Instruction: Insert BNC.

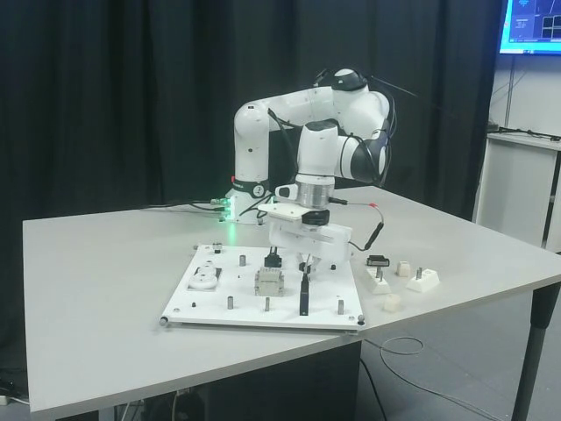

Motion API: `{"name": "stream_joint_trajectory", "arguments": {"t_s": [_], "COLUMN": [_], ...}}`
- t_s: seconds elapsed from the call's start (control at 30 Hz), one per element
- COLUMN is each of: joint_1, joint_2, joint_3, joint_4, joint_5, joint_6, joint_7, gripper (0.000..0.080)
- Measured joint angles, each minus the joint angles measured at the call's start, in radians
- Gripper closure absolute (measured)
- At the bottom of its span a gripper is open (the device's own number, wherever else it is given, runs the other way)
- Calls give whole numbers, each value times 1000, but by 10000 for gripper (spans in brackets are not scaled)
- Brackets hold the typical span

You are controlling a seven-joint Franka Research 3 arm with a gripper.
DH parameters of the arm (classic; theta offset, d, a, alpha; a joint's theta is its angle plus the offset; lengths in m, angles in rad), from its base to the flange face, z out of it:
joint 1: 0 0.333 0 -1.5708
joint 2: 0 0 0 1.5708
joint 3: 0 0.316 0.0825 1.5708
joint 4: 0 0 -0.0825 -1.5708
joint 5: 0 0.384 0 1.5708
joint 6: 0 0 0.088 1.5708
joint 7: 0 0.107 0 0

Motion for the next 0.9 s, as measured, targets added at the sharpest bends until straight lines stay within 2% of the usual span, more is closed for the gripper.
{"name": "stream_joint_trajectory", "arguments": {"t_s": [0.5, 0.9], "joint_1": [1, 1], "joint_2": [0, 0], "joint_3": [4, 5], "joint_4": [-1, -3], "joint_5": [25, 25], "joint_6": [12, 14], "joint_7": [0, 0], "gripper": [682, 682]}}
